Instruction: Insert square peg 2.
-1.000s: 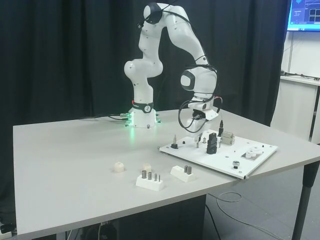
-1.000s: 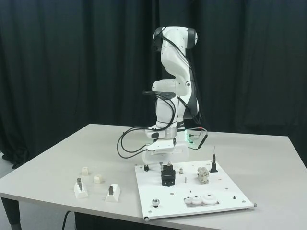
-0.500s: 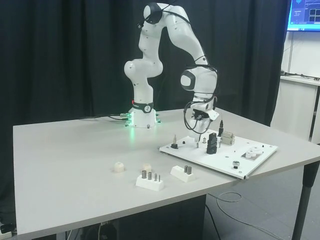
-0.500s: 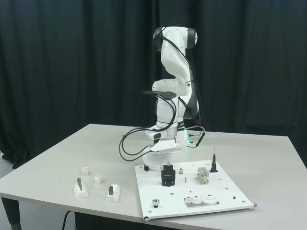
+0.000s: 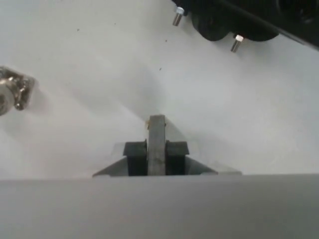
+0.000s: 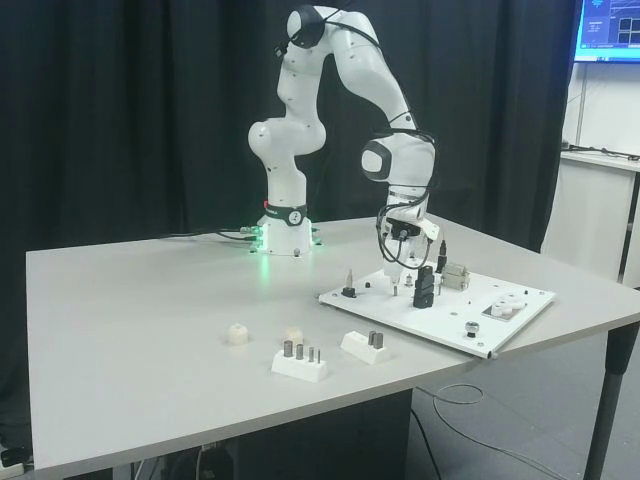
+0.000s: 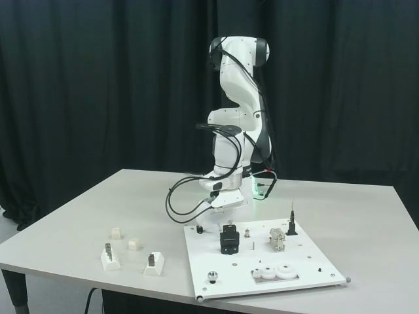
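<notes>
Franka arm: white, bolted at rear of grey table; green light at its base. Wrist bent down over the near-arm edge of the white assembly board.

Gripper: fingers clamped on a grey square peg, seen in wrist view. Black pads press it from both sides; peg tip sticks out past them, just above the white board surface. Touching the board or not: can't tell. In room views the gripper hangs low over the board, beside the black block.

Board items, 2nd room view: black block near centre; small stud beside it; grey connector block; black post w/ thin pin; two white gears near front edge; round metal nut at front left corner.

Wrist view extras: two small screws by a black fixture; a shiny metal part at frame edge.

Table, off board: white holder w/ several pegs; second white holder w/ pegs; two small white caps, well apart from board.

Background: black curtain; monitor in 1st room view.
</notes>
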Tool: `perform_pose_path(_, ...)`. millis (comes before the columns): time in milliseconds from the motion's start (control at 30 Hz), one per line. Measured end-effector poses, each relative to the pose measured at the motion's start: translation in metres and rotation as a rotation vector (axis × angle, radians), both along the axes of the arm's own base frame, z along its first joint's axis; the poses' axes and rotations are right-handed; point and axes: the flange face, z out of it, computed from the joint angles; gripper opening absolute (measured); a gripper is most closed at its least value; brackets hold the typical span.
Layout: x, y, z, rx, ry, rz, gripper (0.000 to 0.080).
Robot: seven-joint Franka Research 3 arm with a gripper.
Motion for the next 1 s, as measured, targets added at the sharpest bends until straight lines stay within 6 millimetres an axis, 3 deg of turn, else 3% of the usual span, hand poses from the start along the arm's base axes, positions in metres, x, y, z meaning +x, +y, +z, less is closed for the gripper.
perform_pose_path(1000, -0.0004, 0.0017, 0.0002, -0.003, -0.021, -0.300, 0.0074)
